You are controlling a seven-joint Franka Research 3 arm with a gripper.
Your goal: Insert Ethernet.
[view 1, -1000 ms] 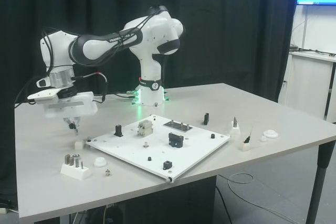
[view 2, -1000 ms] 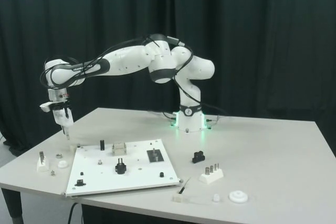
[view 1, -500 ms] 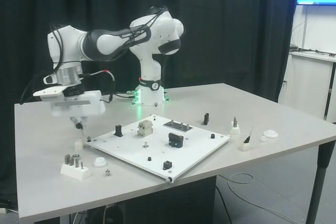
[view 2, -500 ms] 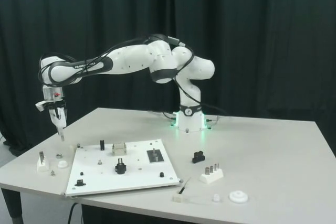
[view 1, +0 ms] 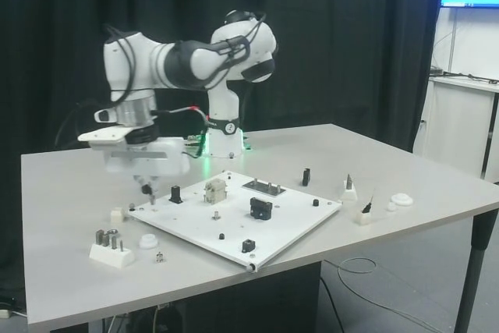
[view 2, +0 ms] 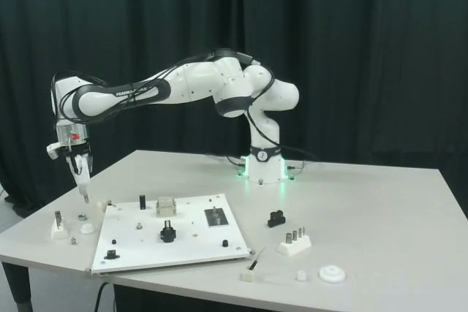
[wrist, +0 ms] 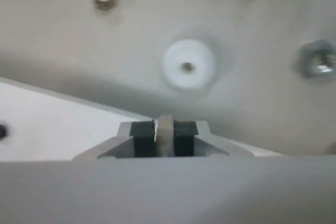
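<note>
We see gripper clamped on a small plug, hovering abv corner of white board, nr white disc.

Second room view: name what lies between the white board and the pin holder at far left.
A white disc lies between the pin holder and the white board; the first room view shows it too.
</note>
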